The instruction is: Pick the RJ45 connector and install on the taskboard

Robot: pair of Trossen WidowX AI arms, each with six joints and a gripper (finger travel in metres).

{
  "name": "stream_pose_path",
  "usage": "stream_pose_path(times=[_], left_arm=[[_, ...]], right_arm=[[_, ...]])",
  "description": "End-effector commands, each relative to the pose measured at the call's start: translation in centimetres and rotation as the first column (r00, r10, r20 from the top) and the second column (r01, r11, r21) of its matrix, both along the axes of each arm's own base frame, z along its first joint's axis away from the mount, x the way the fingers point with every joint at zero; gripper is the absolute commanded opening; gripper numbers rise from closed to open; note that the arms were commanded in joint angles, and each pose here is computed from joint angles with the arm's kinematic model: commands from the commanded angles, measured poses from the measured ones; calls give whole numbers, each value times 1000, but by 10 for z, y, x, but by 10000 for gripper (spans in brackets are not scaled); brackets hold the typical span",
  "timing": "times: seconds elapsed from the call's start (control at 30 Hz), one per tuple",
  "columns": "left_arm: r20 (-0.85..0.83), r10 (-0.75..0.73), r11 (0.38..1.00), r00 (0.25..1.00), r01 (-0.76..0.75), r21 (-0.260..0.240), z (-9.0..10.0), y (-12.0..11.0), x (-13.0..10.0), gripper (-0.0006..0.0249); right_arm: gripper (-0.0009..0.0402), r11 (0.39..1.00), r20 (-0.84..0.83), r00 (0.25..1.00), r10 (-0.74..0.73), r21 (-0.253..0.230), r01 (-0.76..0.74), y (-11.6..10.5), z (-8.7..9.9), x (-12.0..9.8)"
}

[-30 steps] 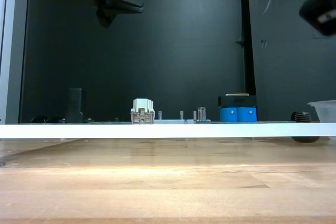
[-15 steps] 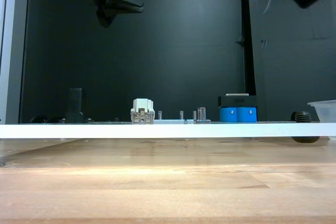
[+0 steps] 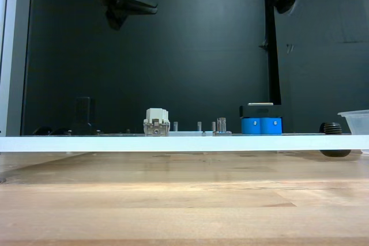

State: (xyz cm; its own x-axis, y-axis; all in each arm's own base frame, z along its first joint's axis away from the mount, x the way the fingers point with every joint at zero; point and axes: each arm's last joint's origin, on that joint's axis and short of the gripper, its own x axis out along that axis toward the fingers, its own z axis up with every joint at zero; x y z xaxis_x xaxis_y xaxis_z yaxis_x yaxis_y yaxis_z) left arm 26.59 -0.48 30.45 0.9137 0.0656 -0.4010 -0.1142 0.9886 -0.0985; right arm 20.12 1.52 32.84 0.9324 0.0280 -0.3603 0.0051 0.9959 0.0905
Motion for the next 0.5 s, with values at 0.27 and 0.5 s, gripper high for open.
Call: stream_pose_path(times=[0.27,0.5], left_arm=[[133,0,1000,991,0,5,12,0,4,65],[174,44,998,984,-51,35,19,2,2,59]], right_arm=[[-1,1000,176,984,-8,3,7,-16,-6,8],[0,998,315,948,-50,42,39,-31,-24,8]])
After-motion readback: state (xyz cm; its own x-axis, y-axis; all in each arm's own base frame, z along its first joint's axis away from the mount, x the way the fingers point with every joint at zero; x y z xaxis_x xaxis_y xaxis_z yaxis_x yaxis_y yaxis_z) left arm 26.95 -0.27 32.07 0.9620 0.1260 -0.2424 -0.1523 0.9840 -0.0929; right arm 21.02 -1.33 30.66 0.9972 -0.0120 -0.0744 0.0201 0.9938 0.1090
